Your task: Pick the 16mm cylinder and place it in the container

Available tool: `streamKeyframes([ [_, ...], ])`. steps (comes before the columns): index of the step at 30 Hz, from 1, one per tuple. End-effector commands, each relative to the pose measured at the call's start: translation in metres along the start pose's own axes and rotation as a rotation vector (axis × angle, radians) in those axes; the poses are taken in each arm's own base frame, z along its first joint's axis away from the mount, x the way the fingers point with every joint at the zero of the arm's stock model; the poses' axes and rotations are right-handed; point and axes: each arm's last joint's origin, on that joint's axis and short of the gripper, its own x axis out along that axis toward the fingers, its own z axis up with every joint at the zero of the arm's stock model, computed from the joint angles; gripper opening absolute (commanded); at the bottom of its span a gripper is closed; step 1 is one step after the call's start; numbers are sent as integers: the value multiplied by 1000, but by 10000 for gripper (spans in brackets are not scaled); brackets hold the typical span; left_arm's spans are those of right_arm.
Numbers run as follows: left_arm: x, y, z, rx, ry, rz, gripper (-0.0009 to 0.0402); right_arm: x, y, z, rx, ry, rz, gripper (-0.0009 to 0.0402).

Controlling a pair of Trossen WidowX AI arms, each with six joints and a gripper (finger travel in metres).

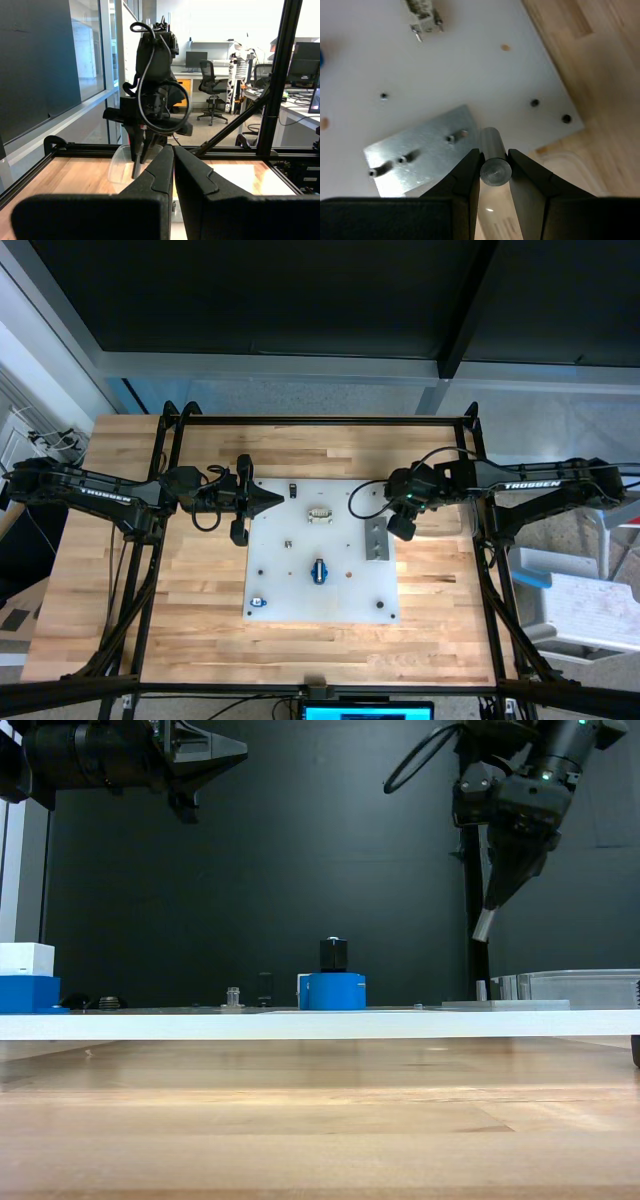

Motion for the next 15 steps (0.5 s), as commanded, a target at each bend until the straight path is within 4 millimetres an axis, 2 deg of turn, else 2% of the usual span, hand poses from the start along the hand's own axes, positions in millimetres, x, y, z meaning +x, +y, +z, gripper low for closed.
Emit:
streamKeyframes([
  [1,0,0,0,0,0,0,0,0,-5,-7,17,0,-5,13],
  [15,0,0,0,0,0,0,0,12,-30,-42,172,-9,-46,13],
])
